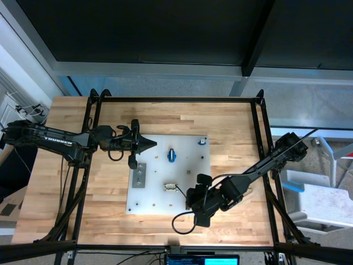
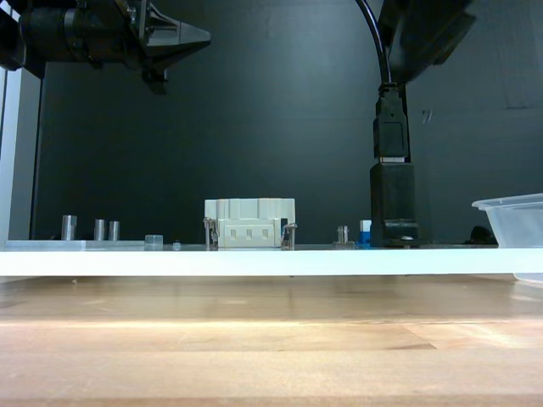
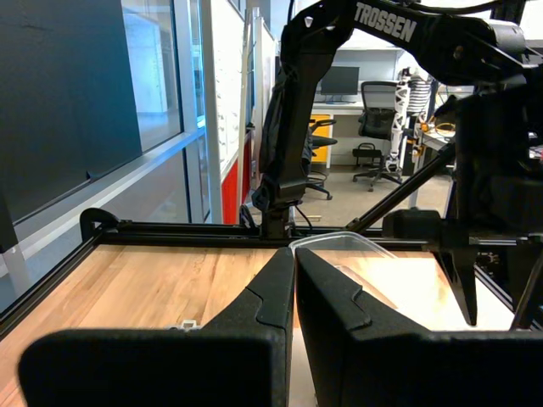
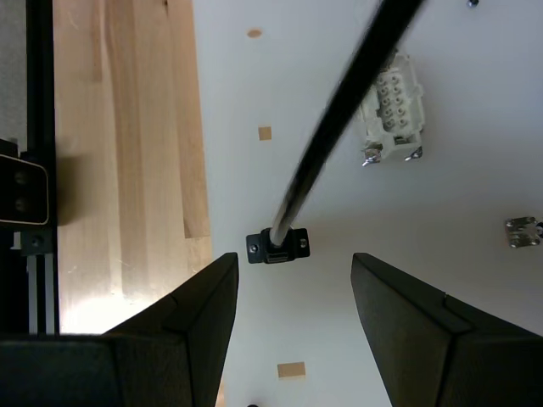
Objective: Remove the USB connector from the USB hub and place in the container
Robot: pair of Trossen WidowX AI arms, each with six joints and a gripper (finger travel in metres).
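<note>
USB connector point(image 2: 391, 127) sat plugged upright in USB hub point(image 2: 393, 208) on white board point(image 1: 154, 204).
Left gripper point(image 1: 149, 144) hung raised over board's left edge, fingers together; right gripper point(image 4: 294, 259) was above hub, fingers apart; container point(image 2: 513, 216) lay far right.

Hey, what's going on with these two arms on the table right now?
The right gripper hangs open directly above the USB connector, which stands plugged into the USB hub on the white plate. Nothing is gripped yet. The container waits off the plate's right side. The left gripper is shut and raised over the plate's far left part, away from the work.
</note>
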